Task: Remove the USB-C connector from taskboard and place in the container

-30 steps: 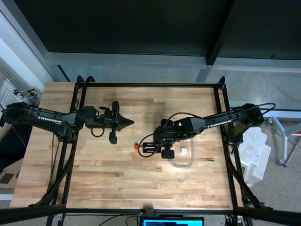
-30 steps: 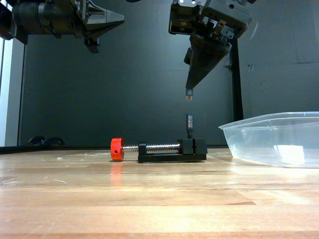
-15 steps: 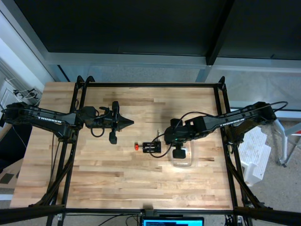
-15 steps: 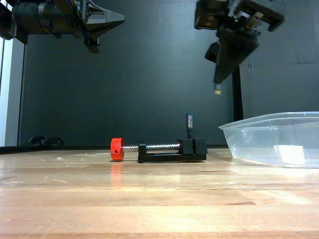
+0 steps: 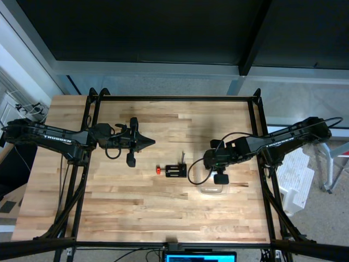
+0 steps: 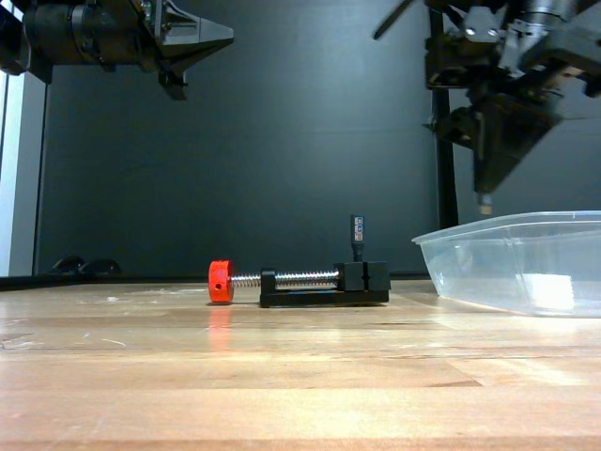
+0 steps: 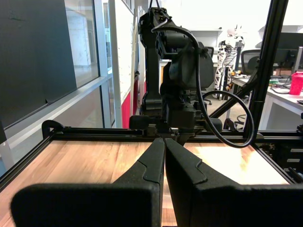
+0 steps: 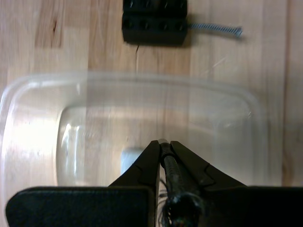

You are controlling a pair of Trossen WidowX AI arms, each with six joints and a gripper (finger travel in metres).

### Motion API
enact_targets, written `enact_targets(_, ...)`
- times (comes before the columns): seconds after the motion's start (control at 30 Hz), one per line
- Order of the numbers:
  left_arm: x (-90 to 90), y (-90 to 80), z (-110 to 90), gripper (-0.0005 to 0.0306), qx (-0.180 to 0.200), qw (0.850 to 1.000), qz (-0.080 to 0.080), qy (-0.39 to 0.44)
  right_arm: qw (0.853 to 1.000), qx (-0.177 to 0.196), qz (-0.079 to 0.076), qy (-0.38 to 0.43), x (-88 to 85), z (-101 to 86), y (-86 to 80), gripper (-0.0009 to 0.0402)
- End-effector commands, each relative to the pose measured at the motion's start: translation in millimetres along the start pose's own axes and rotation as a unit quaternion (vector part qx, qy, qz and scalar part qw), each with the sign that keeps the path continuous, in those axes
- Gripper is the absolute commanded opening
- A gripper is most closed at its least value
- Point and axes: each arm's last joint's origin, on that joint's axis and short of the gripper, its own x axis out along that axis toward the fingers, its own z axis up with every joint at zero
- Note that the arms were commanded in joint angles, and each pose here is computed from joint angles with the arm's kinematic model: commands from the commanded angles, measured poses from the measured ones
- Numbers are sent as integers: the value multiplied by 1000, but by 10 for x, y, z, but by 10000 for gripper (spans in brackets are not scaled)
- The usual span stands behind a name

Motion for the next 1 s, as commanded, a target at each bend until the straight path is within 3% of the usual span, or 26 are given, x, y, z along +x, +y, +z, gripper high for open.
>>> enact_targets(0.03,0,1,2,0,0,1000,0,0,1000,7,1,6,22,-77,15,1)
enact_targets(0.23,0,0,2,0,0,1000,0,0,1000,10,1,17,29,-143,40,31)
enact_targets(0.73,0,0,2,0,0,1000,0,0,1000,19,5,8,-40,-94,75,169)
enact_targets(1.0,0,0,2,0,0,1000,0,0,1000,18,7,5,-76,-67,85,196)
